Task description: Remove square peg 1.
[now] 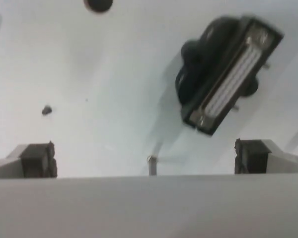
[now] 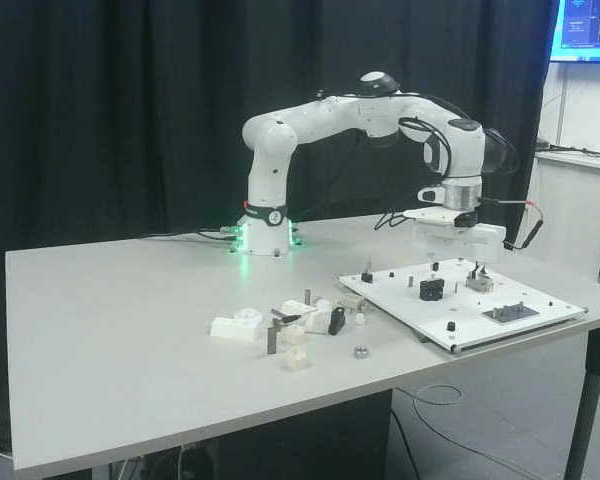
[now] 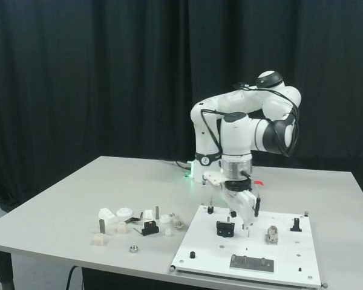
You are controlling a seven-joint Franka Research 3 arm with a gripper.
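A thin grey peg (image 1: 152, 165) stands upright on the white board (image 1: 89, 74), seen in the wrist view about midway between my two fingertips. My gripper (image 1: 144, 157) is open, hanging above the board with nothing held. In the second room view the gripper (image 3: 245, 214) hovers just over the peg (image 3: 247, 229) near the middle of the board (image 3: 199, 251). The first room view shows the gripper (image 2: 450, 262) over the board's (image 2: 500, 330) far side. Whether the fingers reach down around the peg is unclear.
A black connector block (image 1: 223, 74) (image 3: 224, 228) sits on the board close to the peg. A grey plate with pins (image 3: 248, 261), a metal fitting (image 3: 270, 234) and a black post (image 3: 296, 225) also stand on the board. Loose white and black parts (image 2: 290, 325) lie on the table beside it.
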